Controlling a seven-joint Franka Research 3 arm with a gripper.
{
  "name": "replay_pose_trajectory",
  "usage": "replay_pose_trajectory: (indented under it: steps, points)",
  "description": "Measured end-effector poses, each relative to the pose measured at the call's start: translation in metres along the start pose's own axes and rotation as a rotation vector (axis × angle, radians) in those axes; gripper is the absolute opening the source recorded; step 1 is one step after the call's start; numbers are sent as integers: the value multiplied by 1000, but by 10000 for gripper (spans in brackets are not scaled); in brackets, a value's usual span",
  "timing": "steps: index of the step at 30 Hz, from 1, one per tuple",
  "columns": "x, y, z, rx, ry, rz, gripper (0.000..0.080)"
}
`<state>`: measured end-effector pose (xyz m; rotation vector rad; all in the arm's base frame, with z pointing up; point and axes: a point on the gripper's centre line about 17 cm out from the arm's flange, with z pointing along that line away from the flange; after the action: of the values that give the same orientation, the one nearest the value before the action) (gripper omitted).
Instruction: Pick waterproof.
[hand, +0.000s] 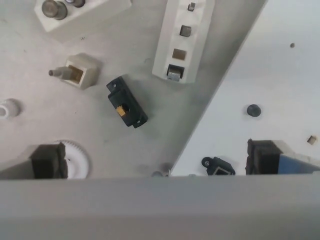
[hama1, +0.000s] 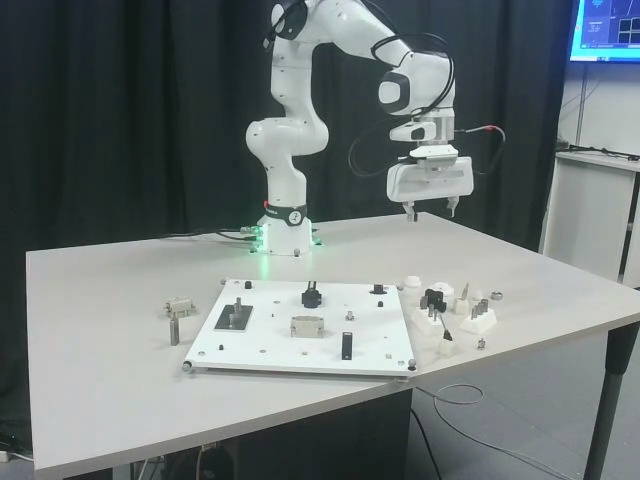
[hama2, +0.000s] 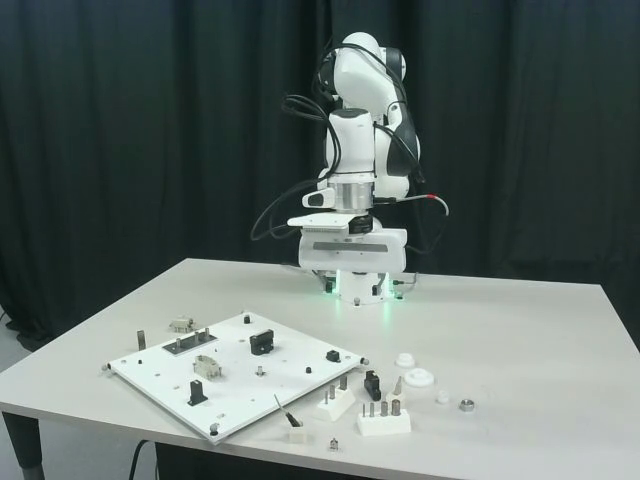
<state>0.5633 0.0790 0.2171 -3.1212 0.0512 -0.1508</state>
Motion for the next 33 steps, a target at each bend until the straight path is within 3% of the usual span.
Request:
replay_pose_trajectory:
  steps: [33]
  points:
    - [3,0,2,1,9,2,800]
